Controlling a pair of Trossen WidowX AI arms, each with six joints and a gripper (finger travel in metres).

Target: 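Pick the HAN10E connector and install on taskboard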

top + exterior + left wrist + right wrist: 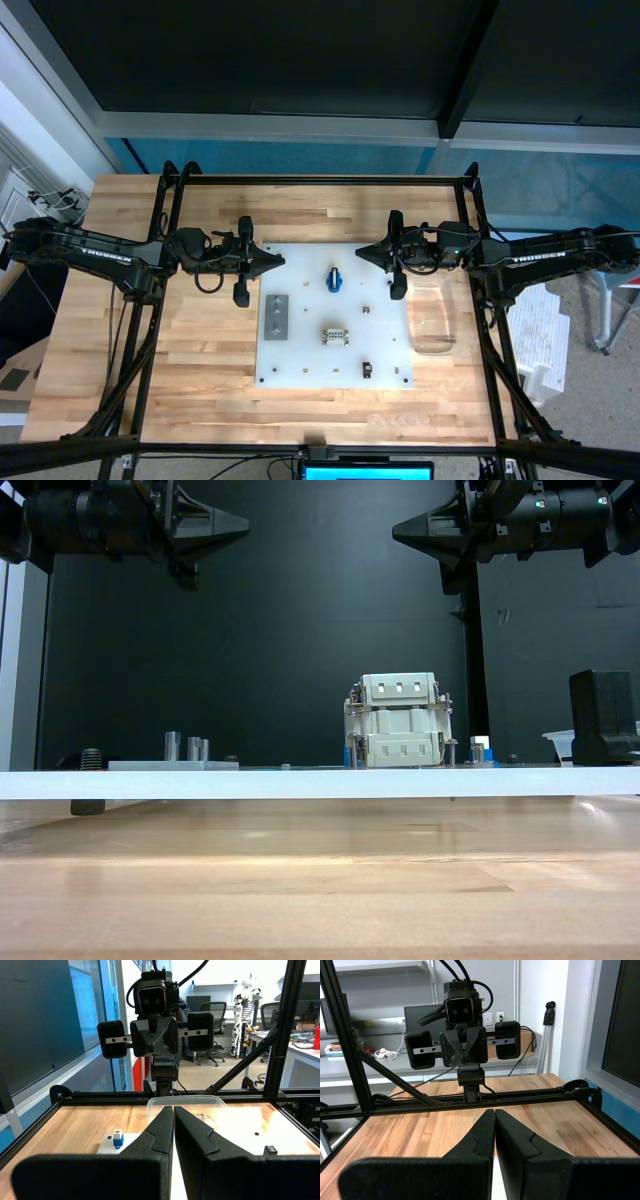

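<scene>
I see the taskboard (pixel 300 362) lying flat on the wooden table; the HAN10E connector (pixel 335 336) stands upright on it, a little to the near side of the board's middle, and neither arm touches it; from table height the connector (pixel 398 723) rises well above the board's white edge (pixel 300 783). The left gripper (pixel 280 261) hangs high over the board's far left corner, pointing inward; its fingers (pixel 162 1127) are pressed together with nothing between them. The right gripper (pixel 360 252) hangs high over the board's far edge, right of its middle, facing the left one; its fingers (pixel 484 1130) meet too, holding nothing. On the board, a blue knob (pixel 333 279) sits beyond the connector; a grey metal block (pixel 276 316) lies near the left edge; a small black part (pixel 368 370) sits near the near right corner. A clear plastic tray (pixel 432 318) rests just off the board's right edge.
</scene>
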